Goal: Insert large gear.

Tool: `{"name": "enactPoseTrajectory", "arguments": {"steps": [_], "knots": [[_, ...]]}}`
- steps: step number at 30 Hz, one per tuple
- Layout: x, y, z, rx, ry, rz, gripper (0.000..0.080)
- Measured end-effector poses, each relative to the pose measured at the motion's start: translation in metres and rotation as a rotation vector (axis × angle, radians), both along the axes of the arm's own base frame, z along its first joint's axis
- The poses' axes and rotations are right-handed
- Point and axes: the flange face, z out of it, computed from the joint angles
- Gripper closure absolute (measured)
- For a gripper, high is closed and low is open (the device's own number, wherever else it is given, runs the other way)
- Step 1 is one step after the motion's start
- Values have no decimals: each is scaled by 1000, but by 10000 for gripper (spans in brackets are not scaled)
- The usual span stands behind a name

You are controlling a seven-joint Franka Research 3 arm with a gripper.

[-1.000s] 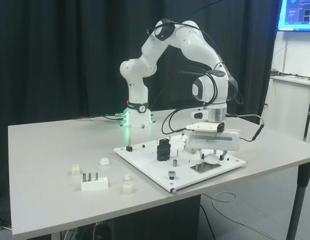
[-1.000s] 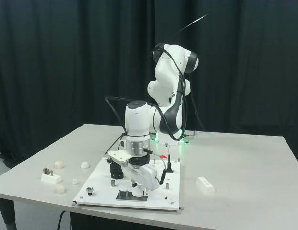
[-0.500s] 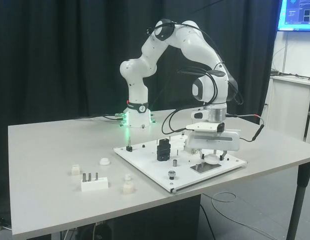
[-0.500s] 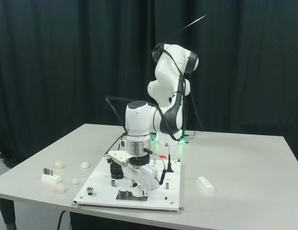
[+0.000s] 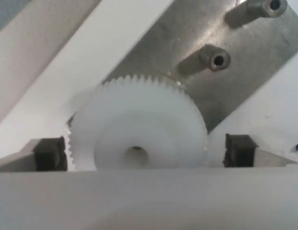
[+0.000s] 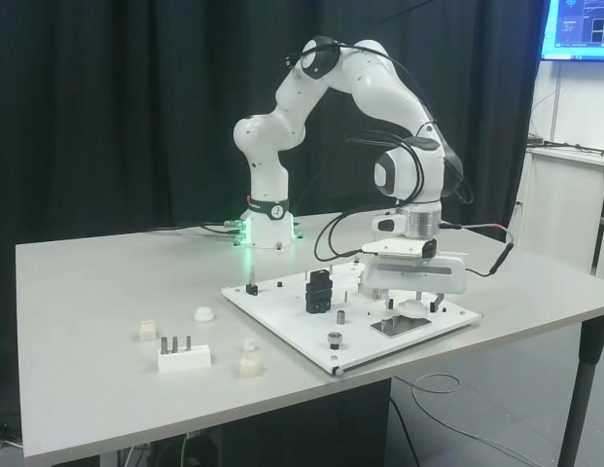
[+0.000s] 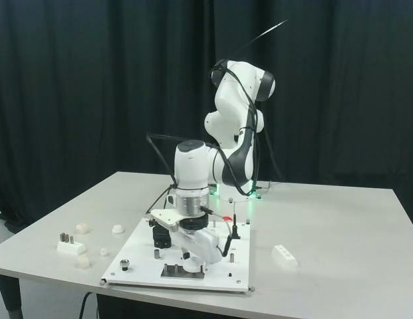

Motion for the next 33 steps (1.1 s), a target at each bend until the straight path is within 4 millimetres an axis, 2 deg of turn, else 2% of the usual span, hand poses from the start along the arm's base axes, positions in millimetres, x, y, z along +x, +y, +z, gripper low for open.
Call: {"name": "enactPoseTrajectory", "arguments": {"steps": [5,6,21,33], "knots": [[0,2,3,-5,4,18,86],[0,2,4,-5,4,19,24],[3,9,45,29,-38,29,3],[6,30,50,45,-58,59,3]]}}
